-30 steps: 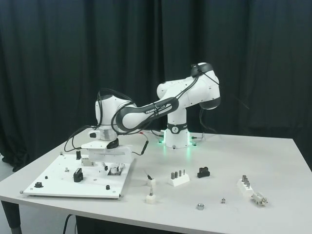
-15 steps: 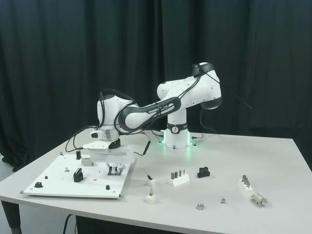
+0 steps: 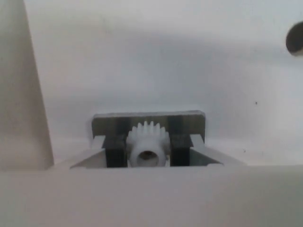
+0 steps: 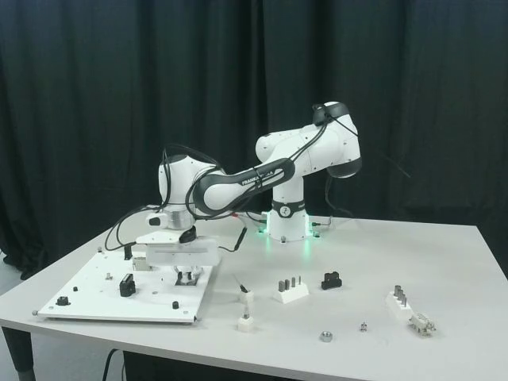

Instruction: Insert small gear.

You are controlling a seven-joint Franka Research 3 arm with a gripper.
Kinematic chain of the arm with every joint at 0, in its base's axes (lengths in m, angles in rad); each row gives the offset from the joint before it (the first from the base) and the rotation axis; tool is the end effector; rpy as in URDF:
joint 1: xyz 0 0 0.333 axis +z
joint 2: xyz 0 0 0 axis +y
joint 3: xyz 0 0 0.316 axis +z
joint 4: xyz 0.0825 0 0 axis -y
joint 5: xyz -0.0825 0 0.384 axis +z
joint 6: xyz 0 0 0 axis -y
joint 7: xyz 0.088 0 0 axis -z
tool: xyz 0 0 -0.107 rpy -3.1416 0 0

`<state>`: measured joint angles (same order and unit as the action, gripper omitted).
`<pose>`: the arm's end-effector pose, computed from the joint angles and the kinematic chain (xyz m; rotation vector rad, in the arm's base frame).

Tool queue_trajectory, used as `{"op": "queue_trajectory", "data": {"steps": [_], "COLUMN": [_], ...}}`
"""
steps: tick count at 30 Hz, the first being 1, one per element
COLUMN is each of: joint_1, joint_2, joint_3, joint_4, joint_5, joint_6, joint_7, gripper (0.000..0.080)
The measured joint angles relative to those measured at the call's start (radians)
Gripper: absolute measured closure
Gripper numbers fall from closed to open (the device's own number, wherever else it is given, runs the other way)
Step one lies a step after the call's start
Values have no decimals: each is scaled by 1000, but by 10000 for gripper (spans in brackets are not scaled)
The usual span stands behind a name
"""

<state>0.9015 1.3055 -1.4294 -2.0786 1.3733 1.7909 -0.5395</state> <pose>0.5203 -0.1938 0.2140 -3.0022 0.9137 0.0626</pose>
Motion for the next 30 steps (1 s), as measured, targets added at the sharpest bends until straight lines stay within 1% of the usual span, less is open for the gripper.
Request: {"op": "queue_trajectory", "data": {"steps": [4,7,14,19,20,28,29,30], "joint_1": [0,0,0,0,1,3,4,4], "joint_2": [0,0,0,0,0,0,0,0], "joint_3": [0,0,0,1,1,-8,-10,-13], "joint_4": [-2,-4,-7,-11,-12,-13,-13,-13], "joint_5": [4,8,15,28,28,21,18,14], "joint_6": [0,0,0,-3,-3,-3,-3,-3], "joint_7": [-62,-78,-77,-69,-68,-18,-11,-3], "gripper": [609,610,610,610,544,544,50,50]}}
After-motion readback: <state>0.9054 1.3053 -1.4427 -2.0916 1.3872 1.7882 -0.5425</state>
